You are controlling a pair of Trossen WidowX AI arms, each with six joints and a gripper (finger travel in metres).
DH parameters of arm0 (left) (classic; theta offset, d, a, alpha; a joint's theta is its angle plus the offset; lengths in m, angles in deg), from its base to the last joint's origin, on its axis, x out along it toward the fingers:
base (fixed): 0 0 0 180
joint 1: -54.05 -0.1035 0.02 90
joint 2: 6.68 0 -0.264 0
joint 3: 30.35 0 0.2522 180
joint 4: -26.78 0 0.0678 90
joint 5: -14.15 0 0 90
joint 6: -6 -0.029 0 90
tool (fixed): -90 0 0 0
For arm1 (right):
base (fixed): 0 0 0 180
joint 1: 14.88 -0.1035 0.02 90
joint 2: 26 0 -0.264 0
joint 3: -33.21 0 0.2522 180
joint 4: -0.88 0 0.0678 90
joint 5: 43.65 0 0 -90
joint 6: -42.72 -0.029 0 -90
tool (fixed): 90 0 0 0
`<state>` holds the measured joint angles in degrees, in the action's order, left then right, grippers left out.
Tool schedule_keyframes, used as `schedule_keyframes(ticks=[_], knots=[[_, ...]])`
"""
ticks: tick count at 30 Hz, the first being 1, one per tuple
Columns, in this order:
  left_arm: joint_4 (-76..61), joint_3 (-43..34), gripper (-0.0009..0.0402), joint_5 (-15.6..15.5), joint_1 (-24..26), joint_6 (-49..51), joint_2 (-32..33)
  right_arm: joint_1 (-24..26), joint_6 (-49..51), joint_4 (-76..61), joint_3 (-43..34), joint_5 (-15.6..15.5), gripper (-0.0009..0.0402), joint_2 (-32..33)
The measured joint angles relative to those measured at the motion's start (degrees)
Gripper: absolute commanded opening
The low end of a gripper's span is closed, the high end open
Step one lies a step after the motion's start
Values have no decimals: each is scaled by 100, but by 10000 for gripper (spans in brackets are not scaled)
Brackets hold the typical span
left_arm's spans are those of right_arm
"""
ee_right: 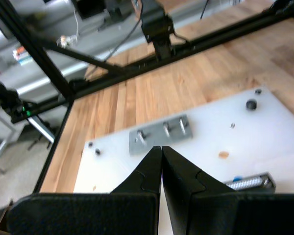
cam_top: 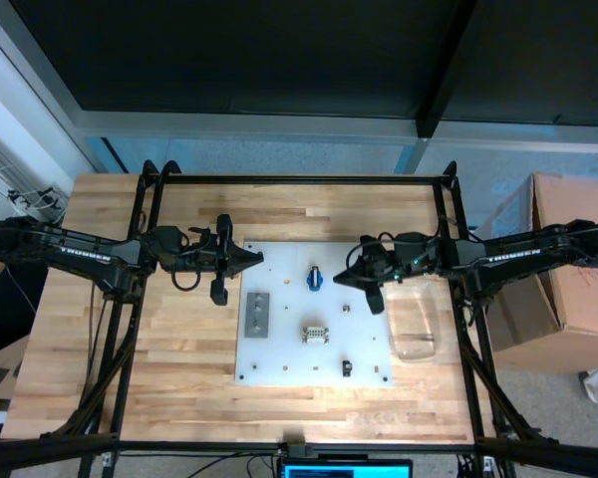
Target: Remove the HAN10E connector from the taskboard and place in the container
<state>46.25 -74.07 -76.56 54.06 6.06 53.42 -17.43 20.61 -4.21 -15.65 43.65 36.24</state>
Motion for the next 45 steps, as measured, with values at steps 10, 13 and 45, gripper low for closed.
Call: schedule_keyframes(ticks=[10, 13, 45], knots=[[0, 2, 0, 0, 0, 0, 0, -1088, -140, -2094, -752, 1067, 0, 46], [2, 2, 0, 0, 0, -2, 2, -1294, -225, -2638, -1062, 1073, 0, 98], [0, 2, 0, 0, 0, -2, 2, -1550, 164, -7163, -6087, 1008, 0, 3884]])
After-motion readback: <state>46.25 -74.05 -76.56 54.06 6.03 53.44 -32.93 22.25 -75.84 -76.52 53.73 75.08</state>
